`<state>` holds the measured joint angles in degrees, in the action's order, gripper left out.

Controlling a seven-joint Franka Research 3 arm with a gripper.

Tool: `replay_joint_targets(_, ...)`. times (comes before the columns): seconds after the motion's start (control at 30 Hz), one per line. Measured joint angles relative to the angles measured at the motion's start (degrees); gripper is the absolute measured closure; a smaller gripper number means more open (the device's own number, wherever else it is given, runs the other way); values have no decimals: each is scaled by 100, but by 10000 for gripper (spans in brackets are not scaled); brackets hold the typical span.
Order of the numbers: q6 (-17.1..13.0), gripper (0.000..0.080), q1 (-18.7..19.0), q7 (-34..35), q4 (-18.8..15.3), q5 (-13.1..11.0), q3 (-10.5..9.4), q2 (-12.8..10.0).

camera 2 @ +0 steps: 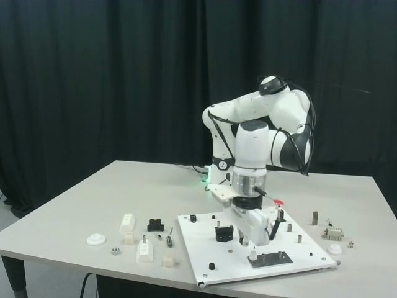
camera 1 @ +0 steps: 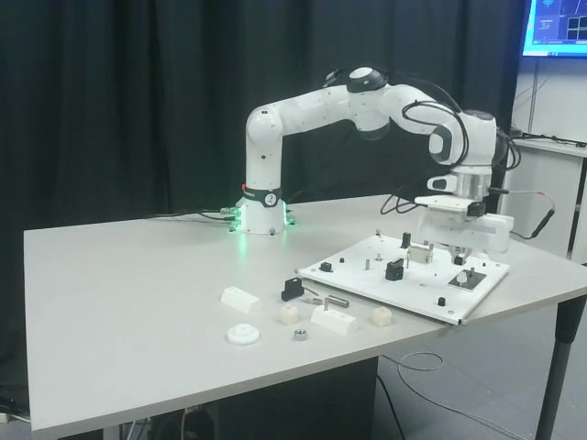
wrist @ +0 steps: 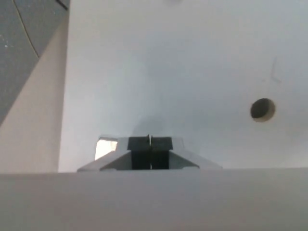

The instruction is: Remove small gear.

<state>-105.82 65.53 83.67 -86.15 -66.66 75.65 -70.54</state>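
Observation:
A small white gear-like part (camera 2: 252, 255) stands on the white board (camera 2: 205, 261), next to a grey plate (camera 2: 270, 259). In the first room view it is the small white piece (camera 1: 461, 261) by the dark plate (camera 1: 468, 279). My gripper (camera 2: 254, 243) hangs just above this part, pointing down at the board's near right area. In the wrist view the gripper (wrist: 150, 153) is shut, black pads together with nothing between them, over bare white board (wrist: 192, 72). The gear does not show in the wrist view.
The board carries black blocks (camera 2: 224, 233), pegs and a hole (wrist: 263, 109). Left of it on the table lie a large white gear (camera 2: 95, 239), white blocks (camera 2: 127, 222), a black clip (camera 2: 155, 225) and a nut (camera 2: 115, 251). A connector (camera 2: 332, 233) and a white disc (camera 2: 335, 248) lie to the right.

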Motion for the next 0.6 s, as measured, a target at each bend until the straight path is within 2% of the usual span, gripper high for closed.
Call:
replay_joint_targets(0.23, 208, 801, 31, -53, 13, 0, 185, 56)
replay_joint_targets(0.6, 252, 801, 34, -302, 35, 0, 212, 132)
